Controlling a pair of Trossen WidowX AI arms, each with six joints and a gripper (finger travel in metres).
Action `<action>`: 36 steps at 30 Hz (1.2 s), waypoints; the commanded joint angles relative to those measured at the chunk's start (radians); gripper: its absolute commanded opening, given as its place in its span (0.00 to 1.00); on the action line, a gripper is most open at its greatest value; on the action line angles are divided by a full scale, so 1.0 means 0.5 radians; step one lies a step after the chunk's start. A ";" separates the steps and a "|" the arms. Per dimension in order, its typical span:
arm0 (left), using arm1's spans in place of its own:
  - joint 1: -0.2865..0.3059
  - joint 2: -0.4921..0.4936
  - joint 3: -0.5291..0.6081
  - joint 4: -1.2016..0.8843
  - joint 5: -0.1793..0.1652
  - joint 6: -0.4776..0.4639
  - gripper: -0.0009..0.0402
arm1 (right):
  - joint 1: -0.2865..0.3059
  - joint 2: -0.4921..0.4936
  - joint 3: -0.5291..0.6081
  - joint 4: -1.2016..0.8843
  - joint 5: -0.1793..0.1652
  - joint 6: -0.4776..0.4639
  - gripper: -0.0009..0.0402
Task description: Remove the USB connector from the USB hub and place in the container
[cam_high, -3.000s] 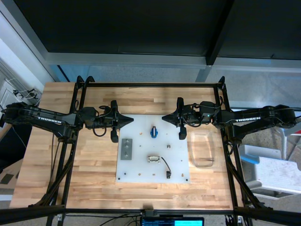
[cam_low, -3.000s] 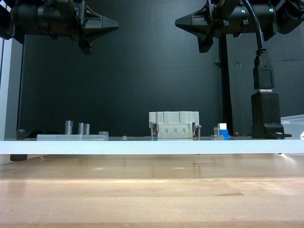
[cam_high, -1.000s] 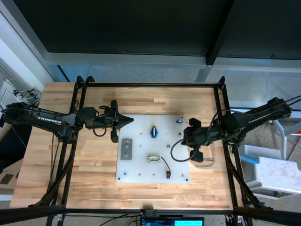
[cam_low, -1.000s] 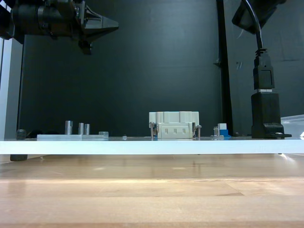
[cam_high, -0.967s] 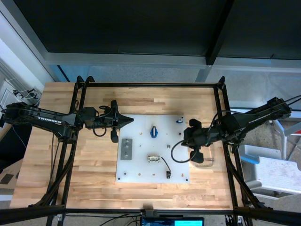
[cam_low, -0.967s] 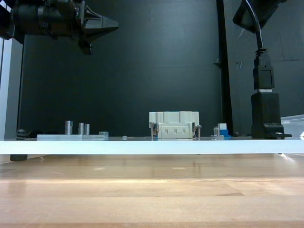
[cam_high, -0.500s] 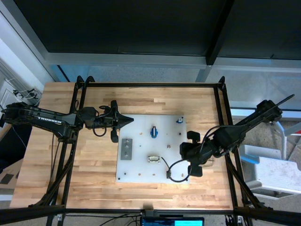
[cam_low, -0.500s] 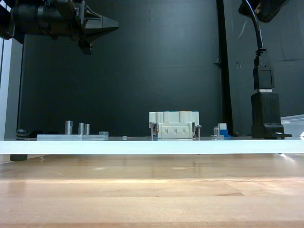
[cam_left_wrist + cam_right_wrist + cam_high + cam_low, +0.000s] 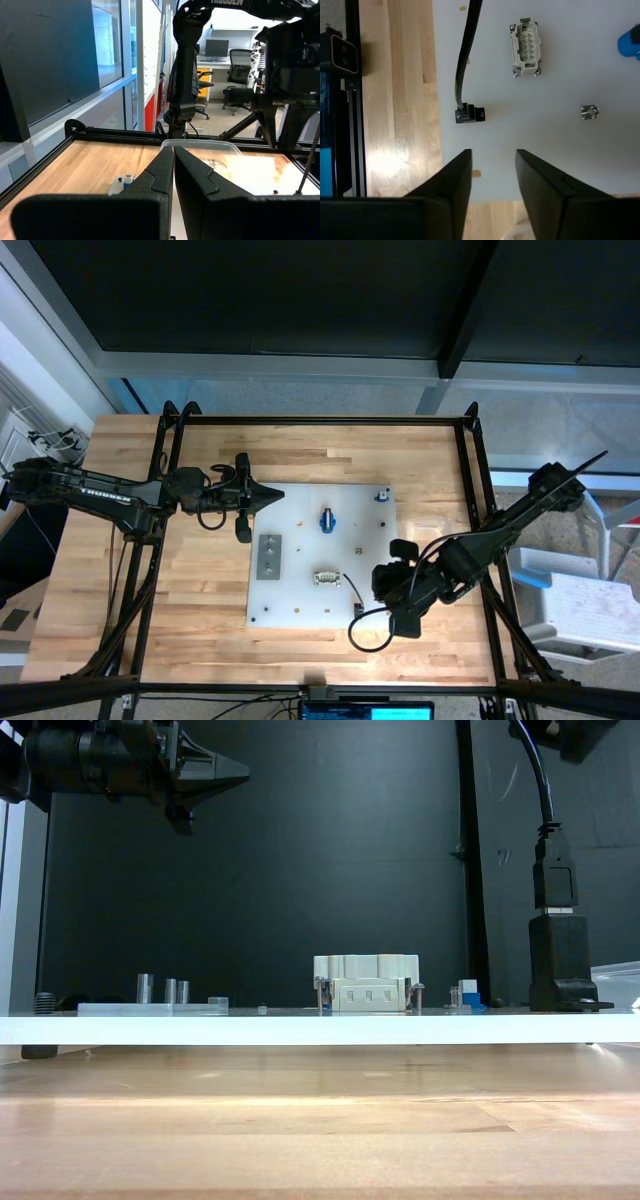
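Observation:
The USB connector [image 9: 462,75], a thin black cable with a dark plug, stands plugged into the small black USB hub [image 9: 469,114] near the white board's front right corner. In the low view the plug [image 9: 556,880] rises upright out of the hub [image 9: 560,965]. My right gripper [image 9: 492,155] hangs open above the board, pointing down, its fingers apart and a short way from the hub, touching nothing. From above it [image 9: 385,585] sits just right of the hub [image 9: 358,611]. The clear container [image 9: 200,144] lies right of the board, mostly behind the right arm. My left gripper [image 9: 173,150] is shut and empty, parked at the board's back left [image 9: 265,495].
On the white board [image 9: 300,590] are a grey metal plate [image 9: 270,556], a silver-beige multi-pin socket [image 9: 525,47] and a blue knob [image 9: 328,521]. A loose loop of the right arm's own cable [image 9: 370,632] hangs over the board's front edge. A black frame surrounds the table.
The right arm has swung from the board's back right toward its front right and tipped downward, ending over the hub. The left arm, connector and hub have not moved.

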 commanded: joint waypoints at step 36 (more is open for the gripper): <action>0.001 0.000 0.000 0.000 0.000 0.000 0.02 | 0.016 0.389 -0.007 0.324 0.105 -0.040 0.46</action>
